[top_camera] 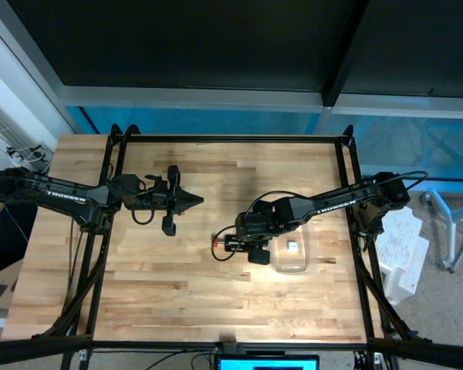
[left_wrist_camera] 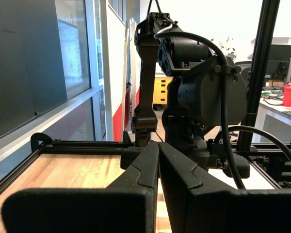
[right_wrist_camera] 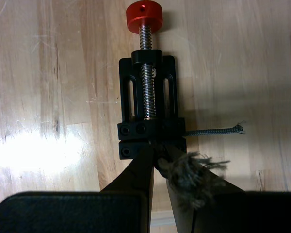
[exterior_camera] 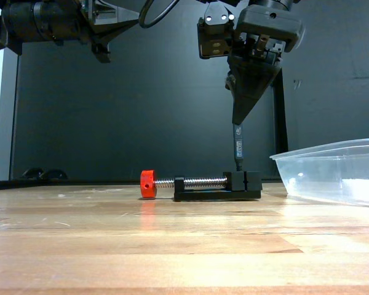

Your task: Pick the usb-c connector and install on the hub

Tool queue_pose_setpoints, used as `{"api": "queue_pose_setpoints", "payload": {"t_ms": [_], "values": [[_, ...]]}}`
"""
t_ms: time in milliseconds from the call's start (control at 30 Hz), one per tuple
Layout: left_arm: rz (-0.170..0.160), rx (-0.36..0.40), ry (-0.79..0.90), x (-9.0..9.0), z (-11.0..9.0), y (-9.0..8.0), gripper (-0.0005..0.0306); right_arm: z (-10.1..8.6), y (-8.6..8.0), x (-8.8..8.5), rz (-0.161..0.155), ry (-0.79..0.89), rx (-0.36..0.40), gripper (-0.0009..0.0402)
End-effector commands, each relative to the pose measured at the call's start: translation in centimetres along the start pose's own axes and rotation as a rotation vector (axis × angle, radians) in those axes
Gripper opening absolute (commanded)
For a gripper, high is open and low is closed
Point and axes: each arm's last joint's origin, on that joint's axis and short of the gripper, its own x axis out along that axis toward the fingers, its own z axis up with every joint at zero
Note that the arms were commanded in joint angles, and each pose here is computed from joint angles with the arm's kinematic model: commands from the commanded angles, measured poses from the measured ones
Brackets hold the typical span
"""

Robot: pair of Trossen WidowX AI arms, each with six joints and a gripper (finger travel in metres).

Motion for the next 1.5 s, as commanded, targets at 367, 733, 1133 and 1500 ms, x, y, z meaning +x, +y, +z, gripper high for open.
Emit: {"api": "queue_pose_setpoints", "payload": {"t_ms": [367,733,1133,1500], "values": [[0.000,0.000,0.000,0.0,0.0,0.0,0.0000,-0.2,-0.1,-0.1,-0.002,0.007,-0.008,0.0001],[0.000,0.000,0.000,0.0,0.0,0.0,0.0000,-0.1,-0.2,-1.2,0.008,-0.028,-0.010,0.0075],[0.000,0.000,0.000,0.0,0.0,0.0,0.0000,-1.1,-0.8,-5.1,0.035,-0.085,-0.058,0.0194],[0.000,0.000,0.000,0.0,0.0,0.0,0.0000,-4.3,-1.6,-7.5,0.070,-0.121,-0.077,0.0193]]}}
